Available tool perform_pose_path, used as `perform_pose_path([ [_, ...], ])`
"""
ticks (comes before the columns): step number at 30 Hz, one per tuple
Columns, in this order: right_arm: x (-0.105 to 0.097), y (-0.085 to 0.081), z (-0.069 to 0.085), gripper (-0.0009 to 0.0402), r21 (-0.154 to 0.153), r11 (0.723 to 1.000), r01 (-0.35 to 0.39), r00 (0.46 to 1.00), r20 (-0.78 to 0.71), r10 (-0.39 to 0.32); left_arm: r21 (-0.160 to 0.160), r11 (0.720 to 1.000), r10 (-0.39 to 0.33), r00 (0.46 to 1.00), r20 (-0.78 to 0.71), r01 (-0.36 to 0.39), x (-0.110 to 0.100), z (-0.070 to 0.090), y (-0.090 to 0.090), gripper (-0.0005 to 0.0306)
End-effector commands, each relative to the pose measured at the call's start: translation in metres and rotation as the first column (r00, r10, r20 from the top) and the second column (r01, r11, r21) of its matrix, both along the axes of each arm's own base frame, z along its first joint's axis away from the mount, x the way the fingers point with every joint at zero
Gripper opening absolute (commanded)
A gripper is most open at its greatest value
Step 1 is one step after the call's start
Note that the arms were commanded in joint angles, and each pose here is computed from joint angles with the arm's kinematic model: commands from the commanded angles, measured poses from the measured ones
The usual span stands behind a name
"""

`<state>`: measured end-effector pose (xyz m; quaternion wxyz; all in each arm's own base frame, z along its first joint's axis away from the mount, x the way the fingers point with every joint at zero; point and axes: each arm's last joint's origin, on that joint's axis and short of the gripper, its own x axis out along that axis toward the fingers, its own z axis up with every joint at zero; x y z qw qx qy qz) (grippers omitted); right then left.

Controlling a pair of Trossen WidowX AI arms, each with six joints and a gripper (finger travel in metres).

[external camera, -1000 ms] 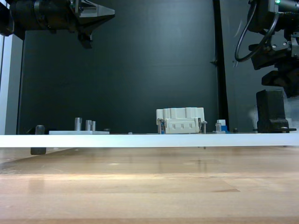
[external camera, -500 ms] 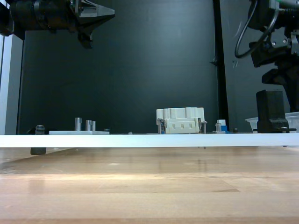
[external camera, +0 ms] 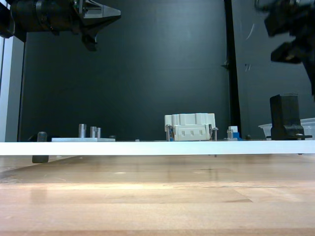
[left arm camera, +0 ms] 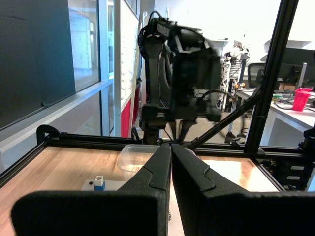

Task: Pick the USB connector and install on taskboard

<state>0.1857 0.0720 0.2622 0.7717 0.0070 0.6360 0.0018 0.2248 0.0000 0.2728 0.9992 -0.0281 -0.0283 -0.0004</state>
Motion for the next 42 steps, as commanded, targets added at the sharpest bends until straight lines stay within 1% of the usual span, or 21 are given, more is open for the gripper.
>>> perform_pose_path([
  [1,0.011,0.014,0.007,0.0,0.009,1.0,-0.007,1.0,0.004,0.007,0.0,1.0,0.0,1.0,0.0,0.0,0.0,0.0,0.0,0.0],
  [6,0.027,0.027,0.012,0.0,0.003,1.0,0.018,1.0,-0.019,-0.017,0.0,1.0,0.0,1.0,0.0,0.0,0.0,0.0,0.0,0.0],
  [10,0.041,0.04,0.012,0.0,-0.017,1.0,0.001,1.0,-0.013,-0.001,0.0,1.0,0.0,1.0,0.0,0.0,0.0,0.0,0.0,0.0],
  [18,0.069,0.063,0.015,0.0,-0.013,1.0,-0.027,1.0,-0.01,0.027,0.0,1.0,0.0,1.0,0.0,0.0,0.0,0.0,0.0,0.0],
  [27,0.104,0.084,0.01,0.0,-0.015,1.0,-0.027,0.999,-0.019,0.027,0.0,1.0,0.0,1.0,0.001,0.0,0.0,0.0,0.0,0.0],
  [32,0.116,0.092,0.007,0.0,-0.013,0.999,-0.03,0.999,-0.024,0.029,0.0,1.0,0.0,1.0,0.0,0.0,0.0,0.0,0.0,0.0],
  [39,0.129,0.101,0.006,0.0,-0.018,1.0,-0.019,0.999,-0.038,0.019,0.0,1.0,0.0,1.0,0.0,0.0,0.0,0.0,0.0,0.0],
  [42,0.133,0.104,0.005,0.0,-0.014,1.0,-0.007,0.999,-0.041,0.006,0.0,1.0,0.0,1.0,0.0,0.0,0.0,0.0,0.0,0.0],
])
